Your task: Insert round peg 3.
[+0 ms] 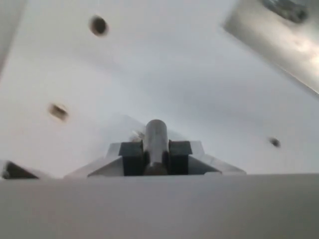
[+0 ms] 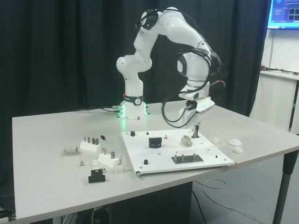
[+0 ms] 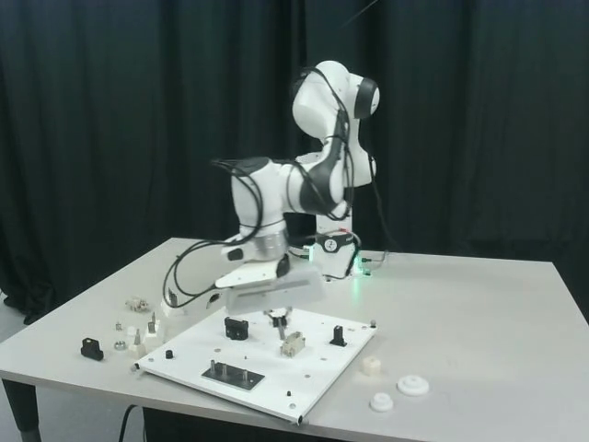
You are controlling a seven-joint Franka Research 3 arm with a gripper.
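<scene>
Peg (image 1: 155, 142) sits clamped between the two black fingertips of the pincer (image 1: 155, 158), which is closed down tight on it, and its long axis runs straight out past the tips toward the white board (image 1: 164, 74) below. In the first room view the pincer (image 2: 195, 130) hangs low over the far right part of the board (image 2: 140, 151), the peg pointing down and looking close to upright. So the move ahead looks like a straight descent along that axis, provided the target hole lies directly under the tip. That is the catch: the wrist view shows several small dark holes (image 1: 98, 25) scattered well off to the sides, none clearly in line with the peg. The spot straight beneath the tip is covered by the peg itself. From the second room view the arm's own wrist blocks most of the pincer (image 3: 277, 319), and whether the tip already touches the board cannot be told.
</scene>
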